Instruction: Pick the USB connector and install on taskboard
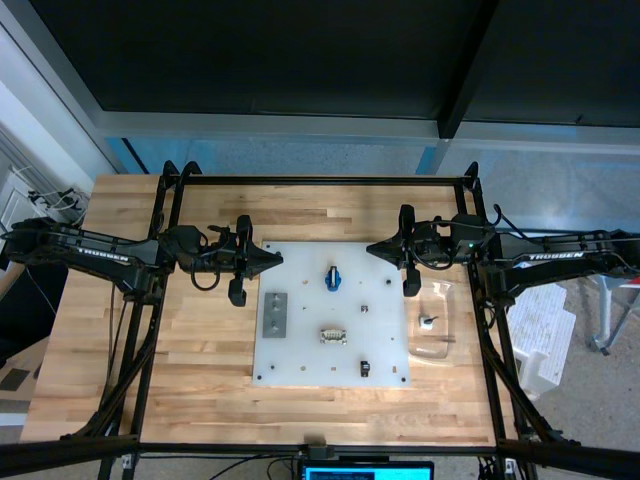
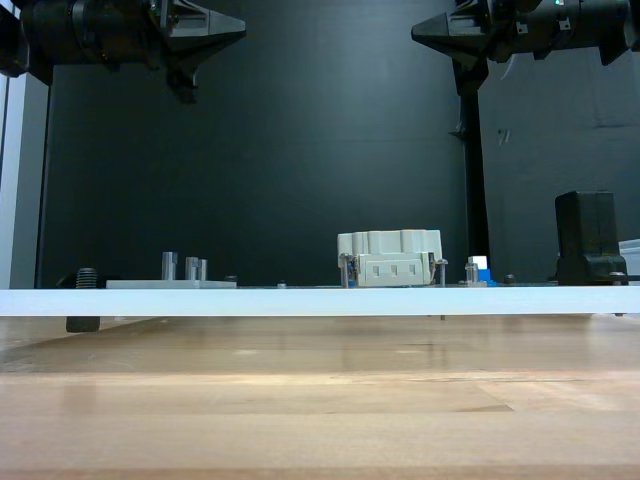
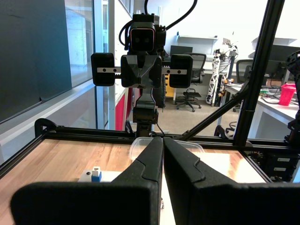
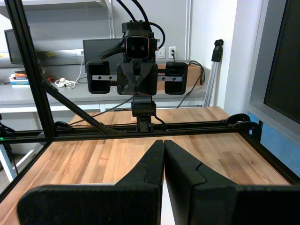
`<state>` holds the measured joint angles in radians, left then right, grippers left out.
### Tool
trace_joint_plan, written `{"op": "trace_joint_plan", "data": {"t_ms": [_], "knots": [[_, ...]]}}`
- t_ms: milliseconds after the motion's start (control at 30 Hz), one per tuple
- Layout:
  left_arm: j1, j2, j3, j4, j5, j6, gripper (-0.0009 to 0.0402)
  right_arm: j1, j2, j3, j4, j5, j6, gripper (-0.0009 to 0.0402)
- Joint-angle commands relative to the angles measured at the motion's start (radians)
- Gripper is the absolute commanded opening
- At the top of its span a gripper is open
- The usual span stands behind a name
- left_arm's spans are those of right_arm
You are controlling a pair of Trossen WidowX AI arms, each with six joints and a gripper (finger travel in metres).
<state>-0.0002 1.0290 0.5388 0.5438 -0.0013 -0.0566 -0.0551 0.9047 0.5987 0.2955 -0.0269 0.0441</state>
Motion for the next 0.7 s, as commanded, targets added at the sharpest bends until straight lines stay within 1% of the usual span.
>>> {"op": "trace_joint_plan", "data": {"t_ms": [33, 167, 233, 333, 533, 700], "knots": [[0.000, 0.000, 0.000, 0.000, 0.000, 0.000, 0.0000, 0.001, 0.000, 0.000, 0.001, 0.000, 0.001, 0.0000], [0.000, 0.000, 0.000, 0.000, 0.000, 0.000, 0.0000, 0.001, 0.000, 0.000, -0.002, 0.005, 0.001, 0.0000], [0.000, 0.000, 0.000, 0.000, 0.000, 0.000, 0.0000, 0.001, -0.002, 0.005, -0.027, 0.028, 0.009, 0.0000], [0.000, 0.000, 0.000, 0.001, 0.000, 0.000, 0.0000, 0.003, -0.010, 0.040, -0.148, 0.057, 0.009, 0.0000], [0.000, 0.000, 0.000, 0.000, 0.000, 0.000, 0.0000, 0.015, -0.034, 0.135, -0.429, 0.057, 0.005, 0.0000], [0.000, 0.000, 0.000, 0.000, 0.000, 0.000, 0.0000, 0.047, -0.055, 0.194, -0.637, 0.062, 0.003, 0.0000]]}}
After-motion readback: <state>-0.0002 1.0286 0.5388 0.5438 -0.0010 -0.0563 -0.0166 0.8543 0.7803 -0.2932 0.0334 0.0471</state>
